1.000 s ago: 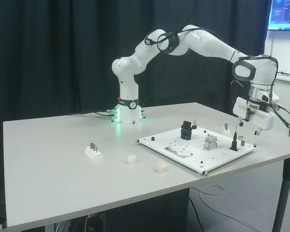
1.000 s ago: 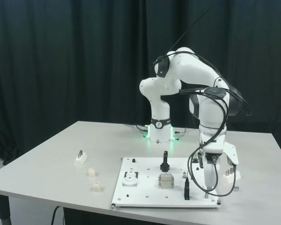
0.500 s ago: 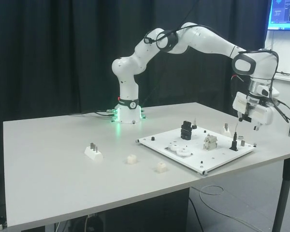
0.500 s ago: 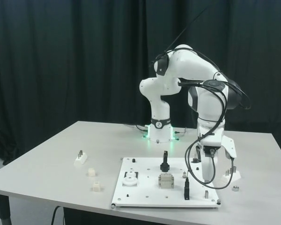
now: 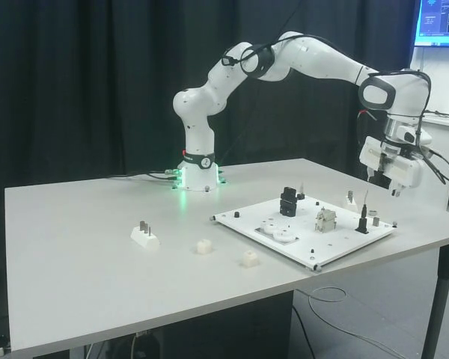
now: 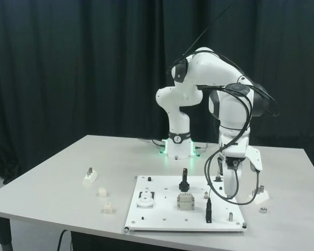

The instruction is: Pick square peg 3.

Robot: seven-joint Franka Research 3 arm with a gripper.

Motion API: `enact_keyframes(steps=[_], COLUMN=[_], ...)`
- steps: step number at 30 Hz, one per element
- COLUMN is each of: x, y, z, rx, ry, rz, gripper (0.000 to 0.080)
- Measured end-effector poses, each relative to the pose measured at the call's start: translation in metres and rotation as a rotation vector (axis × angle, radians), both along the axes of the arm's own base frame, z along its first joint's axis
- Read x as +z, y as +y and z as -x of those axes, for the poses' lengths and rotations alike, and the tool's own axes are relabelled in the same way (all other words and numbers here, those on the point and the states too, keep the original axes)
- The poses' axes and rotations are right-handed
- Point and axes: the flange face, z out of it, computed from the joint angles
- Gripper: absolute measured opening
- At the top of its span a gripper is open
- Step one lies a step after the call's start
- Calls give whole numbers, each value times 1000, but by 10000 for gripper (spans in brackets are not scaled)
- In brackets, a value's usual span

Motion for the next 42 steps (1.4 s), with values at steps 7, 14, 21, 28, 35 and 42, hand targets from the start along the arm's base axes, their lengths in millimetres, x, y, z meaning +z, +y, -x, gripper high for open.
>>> enact_keyframes(steps=[7,14,21,28,35,42], x=[8,14,19,22,25,27], y=[-1,-2,-3,-5,-8,-13], z=[1,3,4,4,4,3], rx=[-7,-48,-131,-251,-384,-438], ry=[4,7,8,8,6,8], rz=[1,9,24,44,64,73], gripper=[800,800,800,800,800,800])
